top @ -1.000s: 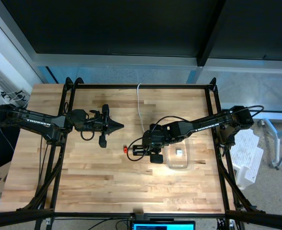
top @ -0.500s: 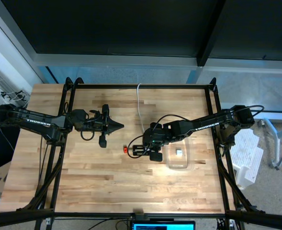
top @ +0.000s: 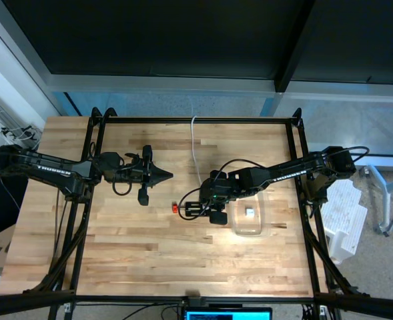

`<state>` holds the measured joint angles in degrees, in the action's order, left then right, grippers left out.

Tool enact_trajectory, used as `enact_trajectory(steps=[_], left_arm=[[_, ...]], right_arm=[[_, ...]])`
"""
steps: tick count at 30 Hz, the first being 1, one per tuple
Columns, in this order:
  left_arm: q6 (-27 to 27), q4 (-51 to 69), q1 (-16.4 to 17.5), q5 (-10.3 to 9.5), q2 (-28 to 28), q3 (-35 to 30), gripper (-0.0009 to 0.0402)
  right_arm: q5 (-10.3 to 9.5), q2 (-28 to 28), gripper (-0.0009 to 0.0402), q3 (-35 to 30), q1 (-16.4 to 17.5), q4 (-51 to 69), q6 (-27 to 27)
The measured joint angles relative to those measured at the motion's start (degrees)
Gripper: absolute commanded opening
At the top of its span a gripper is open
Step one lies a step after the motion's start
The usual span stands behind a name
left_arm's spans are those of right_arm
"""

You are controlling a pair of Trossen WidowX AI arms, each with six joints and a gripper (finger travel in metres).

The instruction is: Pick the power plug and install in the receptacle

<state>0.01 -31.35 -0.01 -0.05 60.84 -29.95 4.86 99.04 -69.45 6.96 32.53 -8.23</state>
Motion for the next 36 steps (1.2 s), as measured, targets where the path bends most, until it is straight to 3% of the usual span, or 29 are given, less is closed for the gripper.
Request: enact_trajectory(steps=[5, 14, 26, 36], left_arm=[[0.0, 0.0, 0.0, 0.02, 0.0, 0.0, 0.0], [0.0, 0.0, 0.0, 0.0, 0.0, 0.0, 0.0], [0.0, 0.0, 0.0, 0.0, 0.0, 0.0, 0.0], [0.0, 0.0, 0.0, 0.0, 0.0, 0.0, 0.0]], right_arm=[[-0.17, -0.7, 0.0011, 0.1, 0.0, 0.0, 0.2], [-0.39, -0.9, 0.0079, 0.1, 0.1, -0.5, 0.2], [-0.13, -1.5, 0.0137, -1.6, 0.2, 2.4, 0.0], [-0.46, -7.1, 0.0151, -2.6, 0.3, 8.4, 0.0]])
